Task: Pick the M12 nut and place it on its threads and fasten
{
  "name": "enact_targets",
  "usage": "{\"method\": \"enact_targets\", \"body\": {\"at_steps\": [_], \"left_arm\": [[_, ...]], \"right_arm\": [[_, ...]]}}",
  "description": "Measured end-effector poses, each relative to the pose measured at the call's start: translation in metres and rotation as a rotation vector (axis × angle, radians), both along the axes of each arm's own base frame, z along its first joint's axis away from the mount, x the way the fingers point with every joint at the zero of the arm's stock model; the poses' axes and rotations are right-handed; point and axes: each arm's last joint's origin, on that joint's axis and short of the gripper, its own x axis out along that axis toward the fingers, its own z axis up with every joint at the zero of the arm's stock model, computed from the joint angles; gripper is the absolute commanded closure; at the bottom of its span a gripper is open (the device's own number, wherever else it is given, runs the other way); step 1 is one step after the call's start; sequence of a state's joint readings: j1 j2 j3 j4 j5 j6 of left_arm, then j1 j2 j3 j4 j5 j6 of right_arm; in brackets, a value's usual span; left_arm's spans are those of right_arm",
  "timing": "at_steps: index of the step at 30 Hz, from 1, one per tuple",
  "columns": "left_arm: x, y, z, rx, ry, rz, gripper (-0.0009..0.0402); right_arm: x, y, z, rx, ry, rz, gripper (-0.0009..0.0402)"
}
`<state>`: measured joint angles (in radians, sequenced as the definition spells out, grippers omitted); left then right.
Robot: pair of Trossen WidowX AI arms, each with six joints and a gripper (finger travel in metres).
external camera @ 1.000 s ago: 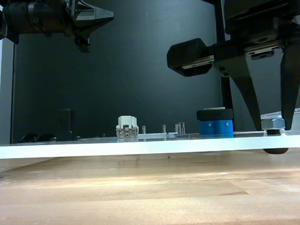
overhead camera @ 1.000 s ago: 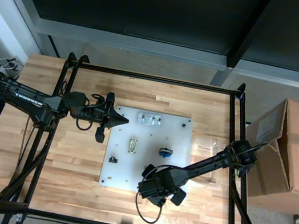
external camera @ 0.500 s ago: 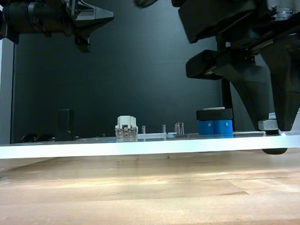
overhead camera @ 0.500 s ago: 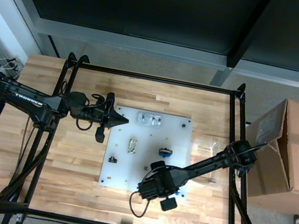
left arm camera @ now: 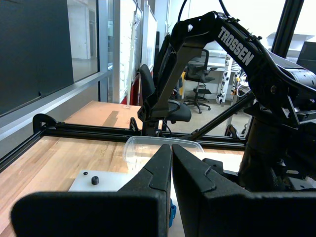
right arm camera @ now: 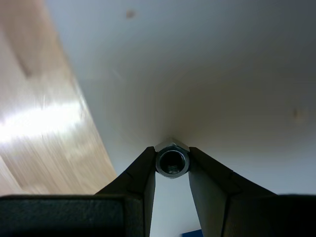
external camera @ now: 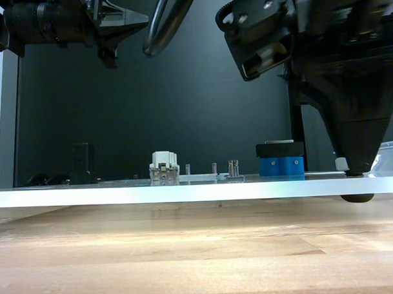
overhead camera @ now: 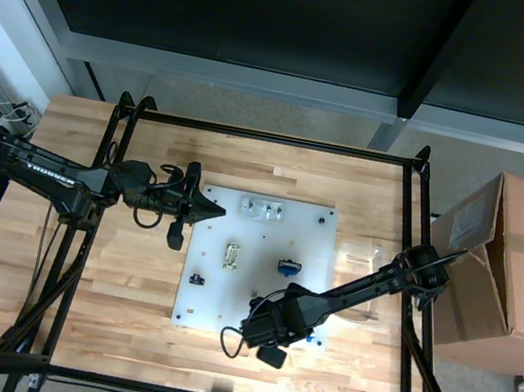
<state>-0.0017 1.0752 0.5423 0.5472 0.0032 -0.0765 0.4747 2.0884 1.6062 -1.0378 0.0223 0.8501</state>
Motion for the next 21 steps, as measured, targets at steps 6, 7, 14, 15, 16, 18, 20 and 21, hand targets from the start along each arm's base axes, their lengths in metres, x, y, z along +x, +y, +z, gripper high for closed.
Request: {"method": "enact_targets", "body": {"at_steps": [6, 7, 14, 15, 16, 18, 20, 21], "left_arm": [[0.0000, 0.0000, 0.0000, 0.000, 0.000, 0.000, 0.0393], [0.0000, 0.0000, 0.0000, 0.000, 0.000, 0.000, 0.0393], [0.0000, 0.0000, 0.0000, 0.000, 0.000, 0.000, 0.0393], [0.0000, 0.0000, 0.0000, 0.000, 0.000, 0.000, 0.0393], [0.0000, 0.0000, 0.0002, 0.000, 0.000, 0.000, 0.0393], [0.0000, 0.0000, 0.0000, 0.000, 0.000, 0.000, 0.0393], [0.0000, 0.0000, 0.0000, 0.000, 0.000, 0.000, 0.0393], [-0.0001, 0.0000, 0.0001, 0.000, 0.000, 0.000, 0.0393]], "right_arm": [[0.0005, -0.0006, 0.0000, 0.021, -0.001, -0.371, 0.0393], [0.0006, -0.0006, 0.0000, 0.023, -0.002, -0.413, 0.0393], [0.0009, -0.0012, 0.0002, 0.030, -0.006, -0.597, 0.0393], [0.0009, -0.0012, 0.0002, 0.030, -0.006, -0.607, 0.0393], [0.0010, -0.0011, 0.0002, 0.032, -0.007, -0.621, 0.0393], [0.0012, -0.0012, 0.0002, 0.034, -0.009, -0.648, 0.0393], [0.0014, -0.0012, 0.0002, 0.033, -0.012, -0.653, 0.0393], [0.0014, -0.0012, 0.0002, 0.034, -0.012, -0.655, 0.0393]]}}
